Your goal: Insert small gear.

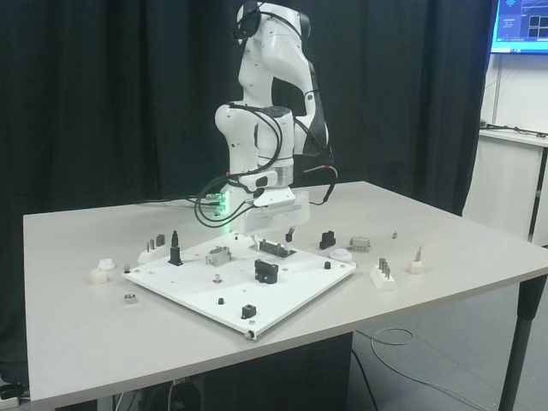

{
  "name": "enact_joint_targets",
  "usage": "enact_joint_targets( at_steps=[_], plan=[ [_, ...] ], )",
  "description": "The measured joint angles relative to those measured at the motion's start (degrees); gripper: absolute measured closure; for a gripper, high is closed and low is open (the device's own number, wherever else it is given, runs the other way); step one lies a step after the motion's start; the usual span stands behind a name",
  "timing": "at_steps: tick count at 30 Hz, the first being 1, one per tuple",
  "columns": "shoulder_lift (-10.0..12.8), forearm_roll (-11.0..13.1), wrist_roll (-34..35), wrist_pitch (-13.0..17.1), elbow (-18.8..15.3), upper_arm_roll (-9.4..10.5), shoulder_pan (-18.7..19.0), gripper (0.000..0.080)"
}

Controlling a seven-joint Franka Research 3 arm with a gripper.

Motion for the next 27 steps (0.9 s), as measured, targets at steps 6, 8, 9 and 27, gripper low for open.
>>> enact_joint_targets(
  at_steps=[6,8,9,27],
  plan=[
    [0.4,0.0,0.0,0.7,0.0,-0.02,0.0,0.0003],
    [0.5,0.0,0.0,1.0,0.0,-0.03,0.0,0.0003],
    [0.6,0.0,0.0,1.2,0.0,-0.03,0.0,0.0003],
    [2.5,0.4,0.3,3.3,0.2,0.81,-0.1,0.0003]
  ],
)
